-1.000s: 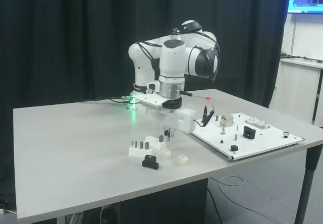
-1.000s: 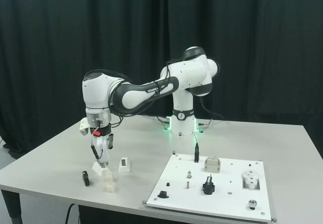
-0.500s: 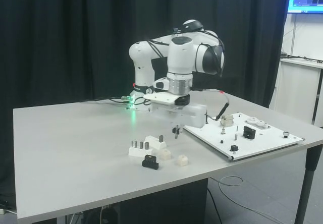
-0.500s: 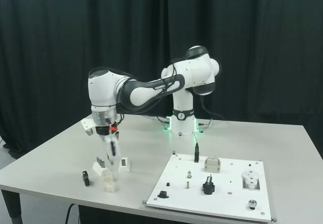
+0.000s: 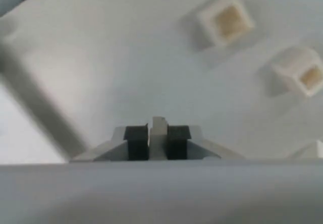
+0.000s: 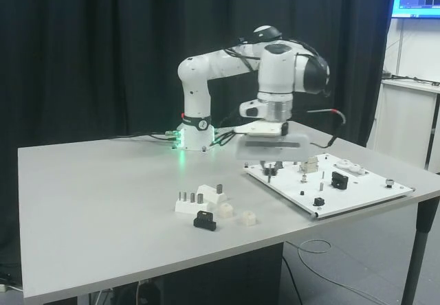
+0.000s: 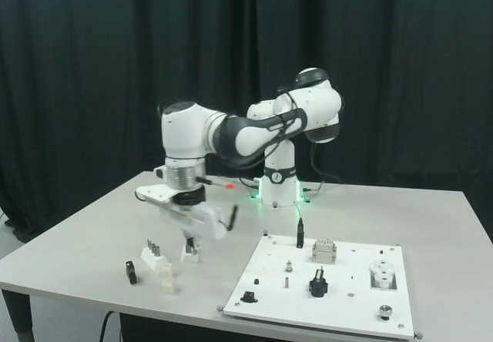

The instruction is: Insert Ethernet.

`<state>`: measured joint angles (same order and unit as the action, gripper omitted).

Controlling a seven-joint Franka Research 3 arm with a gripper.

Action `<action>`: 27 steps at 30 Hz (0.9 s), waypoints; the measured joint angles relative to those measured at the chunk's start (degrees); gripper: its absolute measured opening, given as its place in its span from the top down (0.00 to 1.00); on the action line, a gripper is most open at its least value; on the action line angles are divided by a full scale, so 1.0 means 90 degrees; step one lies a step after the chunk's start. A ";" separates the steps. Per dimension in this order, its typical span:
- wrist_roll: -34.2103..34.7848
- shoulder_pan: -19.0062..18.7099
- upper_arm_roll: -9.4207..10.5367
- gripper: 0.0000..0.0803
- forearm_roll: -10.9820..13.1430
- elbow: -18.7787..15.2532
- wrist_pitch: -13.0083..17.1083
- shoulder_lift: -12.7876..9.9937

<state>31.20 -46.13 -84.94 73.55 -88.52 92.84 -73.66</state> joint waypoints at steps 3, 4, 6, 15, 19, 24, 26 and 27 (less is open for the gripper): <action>-0.0208 -0.0141 -0.0021 0.91 0.0001 0.0088 0.0028 0.0000; -0.0267 -0.0184 -0.0024 0.91 0.0001 0.0120 0.0045 0.0000; -0.0447 -0.0268 -0.0025 0.91 0.0001 0.0193 0.0086 0.0000; -0.1535 -0.0586 -0.0012 0.91 -0.0034 0.0479 0.0288 0.0000; -0.2074 -0.0692 0.0014 0.91 -0.0100 0.0602 0.0406 -0.0001; -0.3268 -0.0799 0.0079 0.91 -0.0340 0.0774 0.0596 -0.0001; -0.3656 -0.0838 0.0103 0.91 -0.0438 0.0826 0.0664 -0.0001; -0.3797 -0.0853 0.0115 0.91 -0.0492 0.0848 0.0695 -0.0001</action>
